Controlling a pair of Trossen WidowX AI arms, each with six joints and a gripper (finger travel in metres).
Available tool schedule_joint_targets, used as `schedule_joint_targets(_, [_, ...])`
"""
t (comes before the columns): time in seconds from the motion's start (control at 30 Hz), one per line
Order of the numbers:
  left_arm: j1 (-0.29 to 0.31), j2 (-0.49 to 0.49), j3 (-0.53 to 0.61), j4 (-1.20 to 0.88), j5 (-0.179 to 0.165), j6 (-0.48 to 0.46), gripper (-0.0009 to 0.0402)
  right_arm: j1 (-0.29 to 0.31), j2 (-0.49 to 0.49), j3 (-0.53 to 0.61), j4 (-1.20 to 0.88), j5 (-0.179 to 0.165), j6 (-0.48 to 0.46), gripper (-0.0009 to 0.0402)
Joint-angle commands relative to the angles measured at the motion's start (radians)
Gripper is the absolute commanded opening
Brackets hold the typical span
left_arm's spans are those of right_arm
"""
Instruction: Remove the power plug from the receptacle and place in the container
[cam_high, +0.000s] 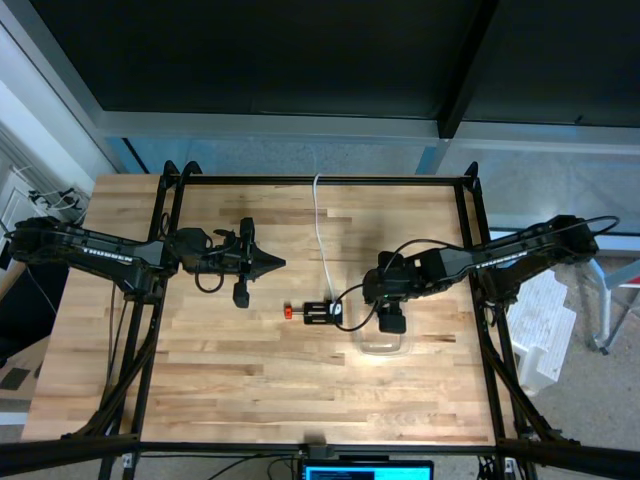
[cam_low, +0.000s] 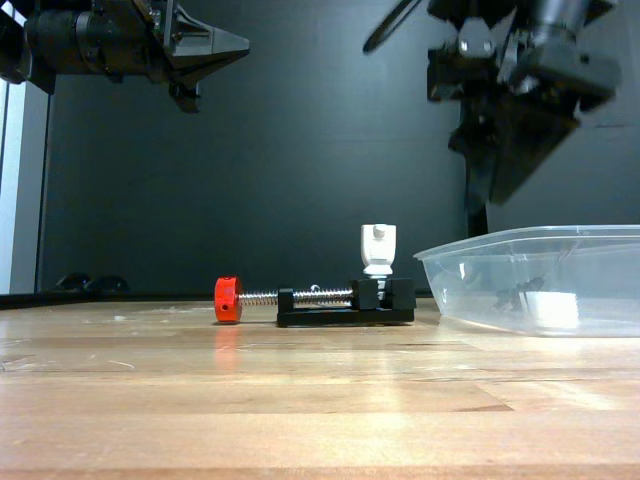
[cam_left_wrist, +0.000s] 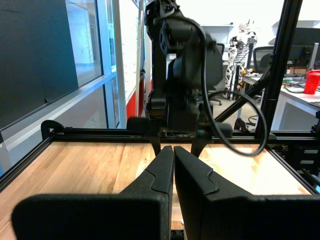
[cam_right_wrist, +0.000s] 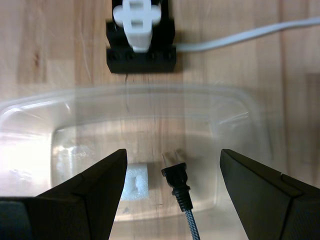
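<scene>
Plug (cam_right_wrist: 176, 176) under right gripper (cam_right_wrist: 172, 154), left (cam_high: 275, 263) afar

Two grippers: left gripper (cam_high: 275, 263) hanging closed, well away; right gripper (cam_high: 392, 322) hovering spread over one container (cam_right_wrist: 250, 107). One power plug (cam_right_wrist: 176, 176) and one white cube (cam_right_wrist: 136, 182) are lying beneath it, one clamp (cam_right_wrist: 142, 57) just beyond.

A black clamp (cam_high: 318, 313) sits near the middle of the wooden table (cam_high: 200, 380). Its red knob (cam_high: 288, 312) is on the end at 9 o'clock. A white socket (cam_low: 378, 245) stands up in the other end. A white cord (cam_high: 322, 235) runs from it toward 12 o'clock, to the far edge. A small white cube (cam_right_wrist: 136, 181) lies at about 4 o'clock from the clamp. A blue screen (cam_high: 367, 470) glows at 6 o'clock, past the near edge.
</scene>
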Motion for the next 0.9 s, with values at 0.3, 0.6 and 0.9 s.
schedule_joint_targets(0.3, [0.000,0.000,0.000,0.000,0.000,0.000,0.0000,-0.043,-0.151,0.039,0.069,0.019,-0.053,0.0153])
schedule_joint_targets(0.6, [0.000,0.000,0.000,0.000,0.000,0.000,0.0000,-0.100,-0.194,0.007,0.305,-0.029,-0.154,-0.0005])
schedule_joint_targets(0.9, [0.000,0.000,0.000,0.000,0.000,0.000,0.0000,-0.140,-0.246,-0.105,0.649,-0.091,-0.179,0.0001])
